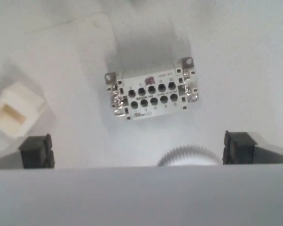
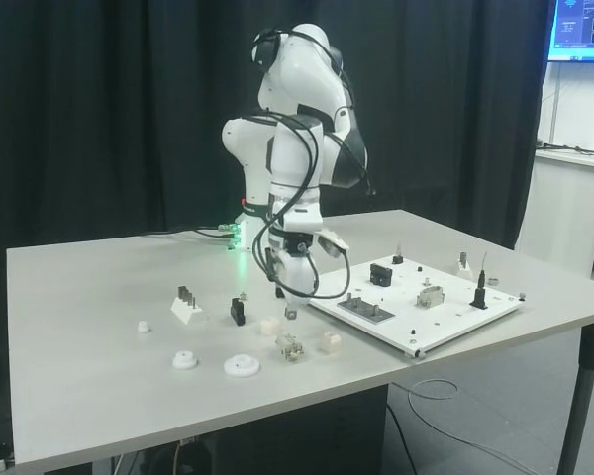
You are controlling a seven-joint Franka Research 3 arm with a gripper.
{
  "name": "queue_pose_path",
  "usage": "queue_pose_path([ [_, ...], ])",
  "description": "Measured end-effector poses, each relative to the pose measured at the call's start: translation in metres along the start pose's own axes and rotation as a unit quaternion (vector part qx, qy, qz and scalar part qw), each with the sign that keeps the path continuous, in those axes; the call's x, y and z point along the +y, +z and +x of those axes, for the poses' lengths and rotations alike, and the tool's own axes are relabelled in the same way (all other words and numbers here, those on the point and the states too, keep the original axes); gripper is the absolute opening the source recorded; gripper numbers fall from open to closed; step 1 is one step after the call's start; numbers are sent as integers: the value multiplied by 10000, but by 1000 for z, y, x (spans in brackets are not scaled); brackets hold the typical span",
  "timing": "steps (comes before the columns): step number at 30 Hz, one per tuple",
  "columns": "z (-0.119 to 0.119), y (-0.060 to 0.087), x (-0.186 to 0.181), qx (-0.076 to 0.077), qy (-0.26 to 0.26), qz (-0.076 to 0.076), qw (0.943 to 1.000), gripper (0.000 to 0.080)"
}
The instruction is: Pick waterproof.
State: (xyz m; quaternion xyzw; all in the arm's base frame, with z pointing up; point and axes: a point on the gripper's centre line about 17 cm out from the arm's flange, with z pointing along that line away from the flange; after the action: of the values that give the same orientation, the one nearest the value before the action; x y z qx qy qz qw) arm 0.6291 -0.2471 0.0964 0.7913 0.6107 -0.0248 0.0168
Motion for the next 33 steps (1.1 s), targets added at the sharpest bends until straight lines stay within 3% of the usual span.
queue_pose_path([
  [7,3,-14,-4,-28,93,74,9999,800],
  [19,2,-30,-5,-108,578,69,9982,800],
  [33,7,-46,-6,-75,1570,134,9875,800],
])
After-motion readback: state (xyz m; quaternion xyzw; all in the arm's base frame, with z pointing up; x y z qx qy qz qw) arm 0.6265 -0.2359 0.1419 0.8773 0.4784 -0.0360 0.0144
